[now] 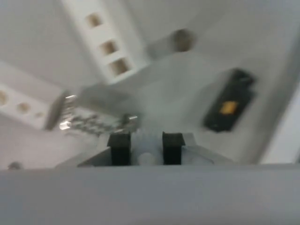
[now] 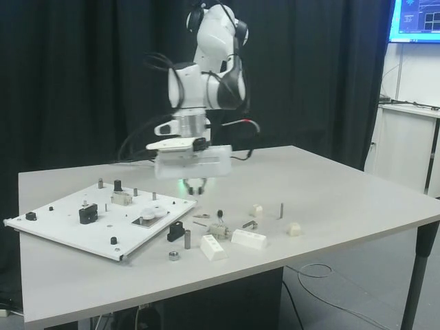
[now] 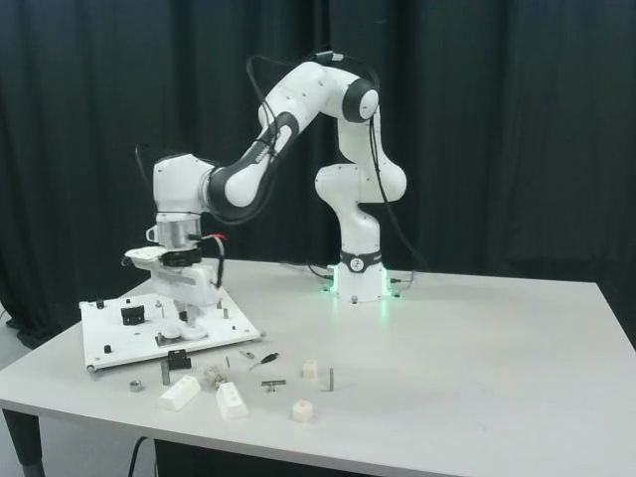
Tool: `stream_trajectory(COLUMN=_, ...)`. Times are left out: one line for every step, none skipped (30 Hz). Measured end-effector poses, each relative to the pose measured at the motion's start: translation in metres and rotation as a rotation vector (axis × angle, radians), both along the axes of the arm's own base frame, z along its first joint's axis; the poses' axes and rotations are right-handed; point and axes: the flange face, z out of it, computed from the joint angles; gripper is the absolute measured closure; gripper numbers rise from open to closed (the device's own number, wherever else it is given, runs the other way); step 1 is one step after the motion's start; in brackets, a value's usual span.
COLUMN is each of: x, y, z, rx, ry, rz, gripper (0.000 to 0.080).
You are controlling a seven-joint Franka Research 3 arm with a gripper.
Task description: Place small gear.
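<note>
Grey table [image 2: 344, 185] across lower half of both room views; black curtain behind. White Franka arm [image 3: 298, 109] bolted at mid-table in second room view, green glow at base, reaching over to left of frame.

White assembly board [image 2: 62, 227] at left of first room view, w/ pegs and small fixtures: black block [image 2: 87, 215] mid-board, black knob [image 2: 117, 185] near back edge, white gear [image 2: 155, 212] already seated near board's right edge.

Gripper [image 2: 195, 184] hanging above board's right corner, clear of surface, centre-left of first room view; over board's right part in second room view [image 3: 185, 320]. Wrist view: two black fingertips [image 1: 120, 147] set narrow, pinching small gear [image 1: 146, 140], white, toothed rim showing between pads, lower centre of frame. So gear up in the air w/ gripper, not on board.

Loose parts on table right of board, lower centre of first room view: two white rectangular blocks [image 2: 212, 247], [image 2: 249, 238]; black connector [image 2: 177, 231] at board edge; small nut [image 2: 174, 256]; upright grey pin [image 2: 281, 210]; two small pale pieces [image 2: 257, 210], [image 2: 294, 229]. Nothing of these under gripper. Wrist view also: white slotted block [image 1: 105, 40] top centre, black part [image 1: 229, 101] at right; rest too blurred to name.
</note>
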Motion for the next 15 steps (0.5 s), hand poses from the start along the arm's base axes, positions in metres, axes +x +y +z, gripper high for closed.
stream_trajectory(x=0.003, y=0.007, z=0.0, rx=0.003, ry=0.002, rz=0.008, gripper=0.0665)
stream_trajectory(x=0.006, y=0.014, z=0.0, rx=0.006, ry=0.004, rz=0.014, gripper=0.0665)
stream_trajectory(x=0.009, y=0.021, z=0.0, rx=0.009, ry=0.006, rz=0.019, gripper=0.0665)
stream_trajectory(x=0.011, y=0.028, z=0.0, rx=0.011, ry=0.007, rz=0.022, gripper=0.0665)
stream_trajectory(x=0.014, y=0.034, z=0.0, rx=0.013, ry=0.009, rz=0.025, gripper=0.0665)
stream_trajectory(x=0.016, y=0.041, z=-0.001, rx=0.014, ry=0.01, rz=0.027, gripper=0.0665)
stream_trajectory(x=0.019, y=0.048, z=-0.001, rx=0.016, ry=0.012, rz=0.03, gripper=0.0665)
stream_trajectory(x=0.021, y=0.055, z=-0.001, rx=0.017, ry=0.013, rz=0.033, gripper=0.0665)
stream_trajectory(x=0.023, y=0.062, z=-0.002, rx=0.018, ry=0.015, rz=0.037, gripper=0.0665)
stream_trajectory(x=0.025, y=0.068, z=-0.002, rx=0.019, ry=0.016, rz=0.039, gripper=0.0665)
stream_trajectory(x=0.027, y=0.075, z=-0.002, rx=0.02, ry=0.018, rz=0.043, gripper=0.0665)
stream_trajectory(x=0.029, y=0.081, z=-0.003, rx=0.021, ry=0.019, rz=0.045, gripper=0.0665)
stream_trajectory(x=0.031, y=0.087, z=-0.003, rx=0.021, ry=0.019, rz=0.046, gripper=0.0665)
stream_trajectory(x=0.033, y=0.093, z=-0.003, rx=0.021, ry=0.019, rz=0.046, gripper=0.0665)
stream_trajectory(x=0.035, y=0.098, z=-0.003, rx=0.02, ry=0.019, rz=0.044, gripper=0.0665)
